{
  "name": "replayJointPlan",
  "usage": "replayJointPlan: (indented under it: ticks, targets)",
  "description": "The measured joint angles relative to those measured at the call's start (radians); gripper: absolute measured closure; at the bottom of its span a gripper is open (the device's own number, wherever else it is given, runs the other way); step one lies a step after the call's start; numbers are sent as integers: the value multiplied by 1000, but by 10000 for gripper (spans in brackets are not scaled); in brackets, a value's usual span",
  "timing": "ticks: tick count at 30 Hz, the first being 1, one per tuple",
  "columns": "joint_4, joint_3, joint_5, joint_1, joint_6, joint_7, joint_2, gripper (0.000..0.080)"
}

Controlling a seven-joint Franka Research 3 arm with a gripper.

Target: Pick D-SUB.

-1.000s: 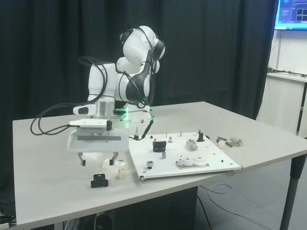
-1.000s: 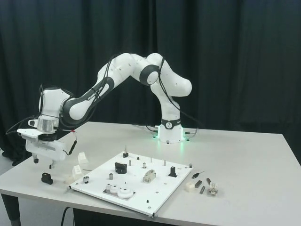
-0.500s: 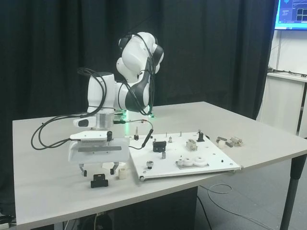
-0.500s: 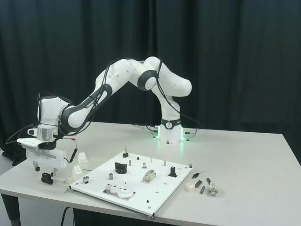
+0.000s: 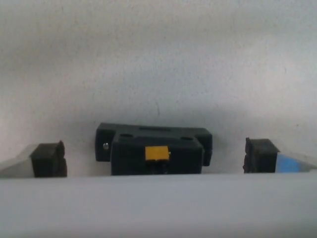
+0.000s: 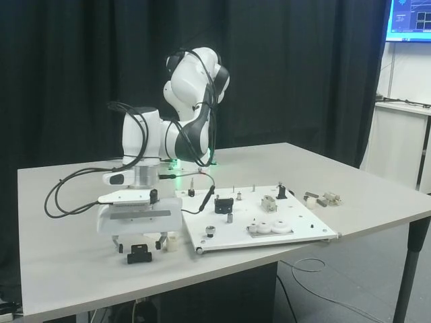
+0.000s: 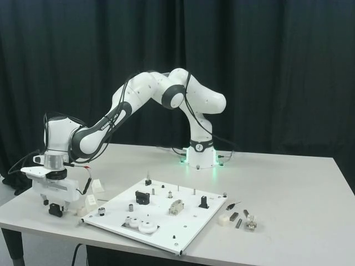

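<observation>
Wrist view is showing you the tool (image 5: 154,156) standing open astride the black D-SUB (image 5: 154,148), which is lying flat on the grey desk (image 5: 158,59). It looks light and rigid; you should be pinching its short ends squarely.

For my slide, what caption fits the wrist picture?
Open gripper straddling the black plug on the grey table.

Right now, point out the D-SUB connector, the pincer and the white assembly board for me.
D-SUB connector (image 5: 154,151): wrist view, front face of its black body.
Pincer (image 5: 154,157): wrist view, midway between the two black fingertips, open around the connector.
White assembly board (image 7: 191,224): second room view, bare patch near its front edge.
</observation>
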Motion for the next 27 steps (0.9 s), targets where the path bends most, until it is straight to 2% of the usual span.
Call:
replayJointPlan:
  ticks: [7, 8, 15, 16, 17, 18, 27]
  targets:
    - [1, 0, 16, -2, -7, 1, 5, 3]
    - [1, 0, 16, -2, -7, 0, 5, 112]
    - [10, -1, 16, -3, -8, -11, 10, 112]
    - [11, -1, 15, -3, -9, -11, 10, 276]
    - [12, -1, 15, -3, -10, -11, 10, 276]
    - [13, -1, 15, -4, -11, -11, 10, 419]
    - [28, -7, 14, -5, -23, -11, 10, 416]
